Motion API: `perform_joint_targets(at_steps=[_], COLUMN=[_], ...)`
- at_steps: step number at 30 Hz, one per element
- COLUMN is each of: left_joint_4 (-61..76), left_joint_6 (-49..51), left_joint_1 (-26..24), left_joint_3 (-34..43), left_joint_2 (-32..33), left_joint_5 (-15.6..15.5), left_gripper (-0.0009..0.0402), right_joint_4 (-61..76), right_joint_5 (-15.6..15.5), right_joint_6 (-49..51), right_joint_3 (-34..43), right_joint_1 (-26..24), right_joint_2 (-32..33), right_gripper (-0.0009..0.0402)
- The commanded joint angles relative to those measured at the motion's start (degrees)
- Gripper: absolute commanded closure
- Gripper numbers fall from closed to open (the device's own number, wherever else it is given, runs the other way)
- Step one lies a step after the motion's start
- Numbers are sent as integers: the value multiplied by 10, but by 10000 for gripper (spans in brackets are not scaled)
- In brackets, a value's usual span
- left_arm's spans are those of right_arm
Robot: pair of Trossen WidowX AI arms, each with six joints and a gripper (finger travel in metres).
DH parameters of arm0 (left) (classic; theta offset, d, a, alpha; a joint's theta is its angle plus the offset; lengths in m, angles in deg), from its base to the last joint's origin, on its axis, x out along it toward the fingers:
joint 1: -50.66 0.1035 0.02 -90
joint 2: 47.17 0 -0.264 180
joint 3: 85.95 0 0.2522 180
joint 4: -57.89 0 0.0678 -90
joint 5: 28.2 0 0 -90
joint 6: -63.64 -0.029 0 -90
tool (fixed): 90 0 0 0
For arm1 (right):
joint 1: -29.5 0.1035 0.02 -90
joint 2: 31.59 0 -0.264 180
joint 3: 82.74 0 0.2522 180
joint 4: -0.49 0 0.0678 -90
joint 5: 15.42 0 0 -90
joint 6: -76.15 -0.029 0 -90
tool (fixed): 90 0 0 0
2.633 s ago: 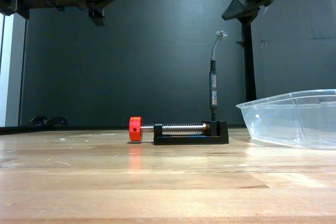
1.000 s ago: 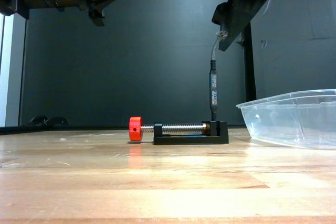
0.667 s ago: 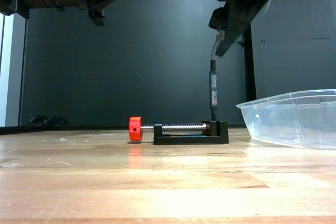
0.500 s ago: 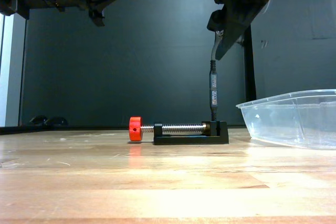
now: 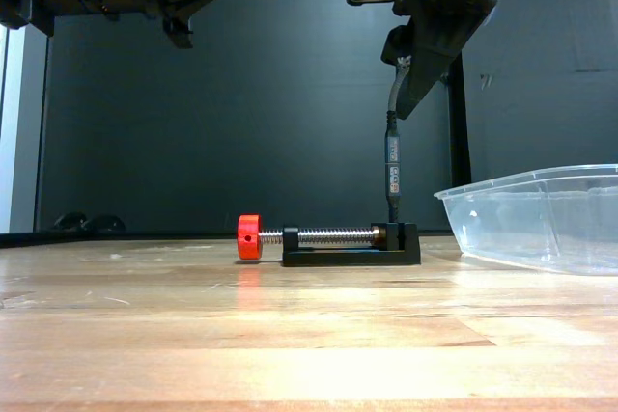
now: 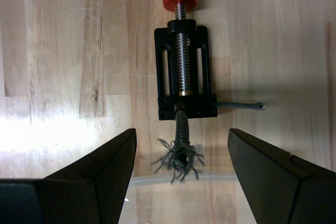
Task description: Remove the USB-C connector from the USB-C receptacle and place in the container
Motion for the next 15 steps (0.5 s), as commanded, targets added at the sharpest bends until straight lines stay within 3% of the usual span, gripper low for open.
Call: perform_joint_targets(at_steps=[1, 15], left_joint_4=[0, 0], left_joint_6=[0, 0], left_joint_1=[0, 0], left_joint_3=[0, 0], left_joint_2=[0, 0], left_joint_5=[0, 0], left_gripper=[393, 393], right_joint_4=[0, -21], right_joint_5=[0, -21], right_joint_6=[-4, -30], right_joint_3=[0, 0], right_joint_1=[5, 24], right_joint_2=[4, 28], right_gripper=[150, 175])
